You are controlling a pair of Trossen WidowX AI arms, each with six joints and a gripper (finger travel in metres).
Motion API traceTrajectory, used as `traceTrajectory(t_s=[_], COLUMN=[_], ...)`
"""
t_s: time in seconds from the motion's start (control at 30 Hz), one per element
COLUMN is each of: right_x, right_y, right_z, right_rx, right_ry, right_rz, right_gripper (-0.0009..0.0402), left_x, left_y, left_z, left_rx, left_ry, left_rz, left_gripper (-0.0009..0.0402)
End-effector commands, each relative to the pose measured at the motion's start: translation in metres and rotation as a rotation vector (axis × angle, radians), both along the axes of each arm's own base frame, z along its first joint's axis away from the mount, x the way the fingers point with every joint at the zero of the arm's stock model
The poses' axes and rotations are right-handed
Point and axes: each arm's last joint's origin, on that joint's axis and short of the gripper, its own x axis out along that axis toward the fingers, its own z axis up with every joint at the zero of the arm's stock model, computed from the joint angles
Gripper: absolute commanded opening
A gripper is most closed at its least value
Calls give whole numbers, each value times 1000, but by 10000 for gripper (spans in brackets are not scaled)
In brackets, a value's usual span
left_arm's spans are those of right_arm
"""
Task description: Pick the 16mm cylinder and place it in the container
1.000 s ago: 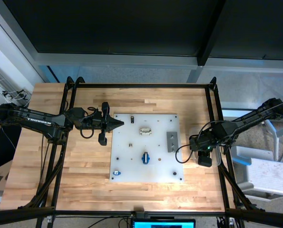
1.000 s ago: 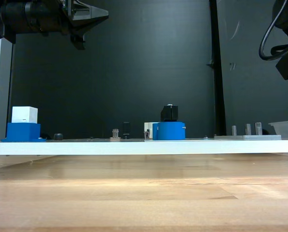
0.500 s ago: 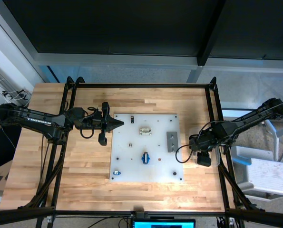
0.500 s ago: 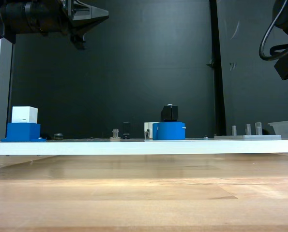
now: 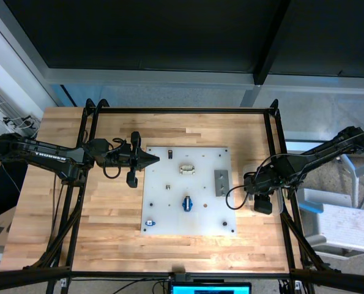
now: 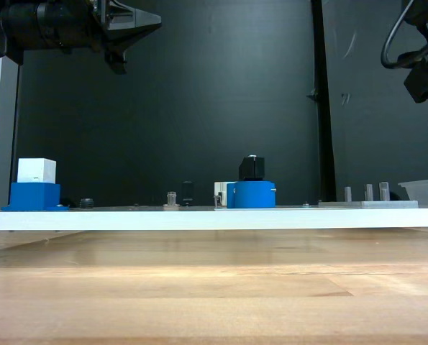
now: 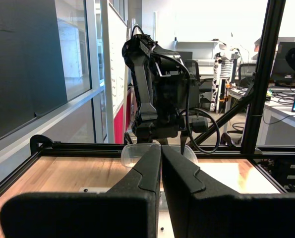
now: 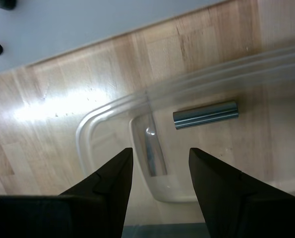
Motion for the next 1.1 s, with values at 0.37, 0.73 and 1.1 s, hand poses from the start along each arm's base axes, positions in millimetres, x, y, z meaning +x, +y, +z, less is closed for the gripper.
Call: traceTrajectory(t_s=[0.37,0.73,1.1], right_x=[2,4,4], right_y=[-1,-1,-1], right_z=[32,48,48], right_rx=[-32,-49,-50], right_ry=[-28,-79,-80], right_rz=[-6,-16,-13], right_gripper=[114,78,31], left_x=[0,0,0], left_y=[0,0,0], left_z=[0,0,0], left_rx=[0,0,0], left_ry=[0,0,0], left_rz=[0,0,0], left_gripper=[0,0,0])
